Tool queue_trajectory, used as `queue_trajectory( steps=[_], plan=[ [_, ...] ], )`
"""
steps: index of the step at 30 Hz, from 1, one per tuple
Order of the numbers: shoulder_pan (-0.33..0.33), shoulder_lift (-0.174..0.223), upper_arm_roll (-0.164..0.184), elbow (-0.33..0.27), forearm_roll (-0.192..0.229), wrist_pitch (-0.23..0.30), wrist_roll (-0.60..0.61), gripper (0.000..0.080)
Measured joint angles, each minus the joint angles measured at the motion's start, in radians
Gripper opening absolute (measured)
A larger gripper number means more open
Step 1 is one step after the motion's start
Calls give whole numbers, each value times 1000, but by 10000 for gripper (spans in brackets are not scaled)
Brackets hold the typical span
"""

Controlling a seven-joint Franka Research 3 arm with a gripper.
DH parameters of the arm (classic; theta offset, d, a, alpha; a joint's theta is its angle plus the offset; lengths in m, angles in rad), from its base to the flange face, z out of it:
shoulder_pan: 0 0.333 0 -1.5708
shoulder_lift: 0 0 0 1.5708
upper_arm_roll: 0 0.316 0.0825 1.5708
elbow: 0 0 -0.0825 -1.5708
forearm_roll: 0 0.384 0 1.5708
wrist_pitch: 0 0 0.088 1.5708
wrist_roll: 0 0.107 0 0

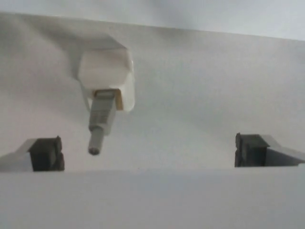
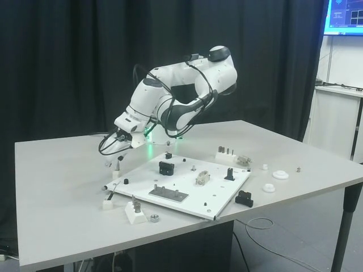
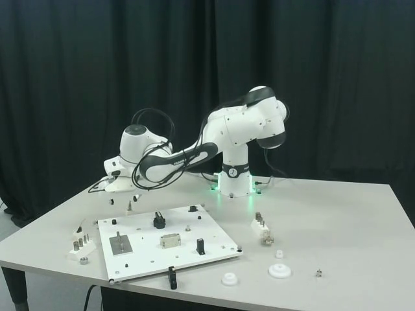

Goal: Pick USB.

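The gripper (image 1: 148, 151) is wide open, holding nothing; the USB plug (image 1: 101, 114) sits in its white block (image 1: 106, 71). Both lie apart from the fingers (image 1: 45, 152).

On the grey table (image 2: 57, 170) we see a white board (image 2: 187, 199) carrying a grey metal plate (image 2: 168, 195), a black block (image 2: 166, 168) and a small metal part (image 2: 202, 179). Just off the board's near edge lies a black clip (image 2: 244, 198). To the right we find two white discs (image 3: 280, 271). Black curtains (image 3: 78, 78) hang behind.
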Motion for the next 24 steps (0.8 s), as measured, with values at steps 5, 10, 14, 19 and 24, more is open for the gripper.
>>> queue_trajectory(
  steps=[5,10,14,19,24],
  plan=[
    [0,0,-24,27,-45,-37,24,800],
    [-1,0,-52,59,-90,-85,62,800],
    [-5,0,-71,89,-121,-123,88,800],
    [-15,0,-85,120,-140,-160,98,800],
    [-27,0,-93,142,-145,-181,98,800]
  ],
)
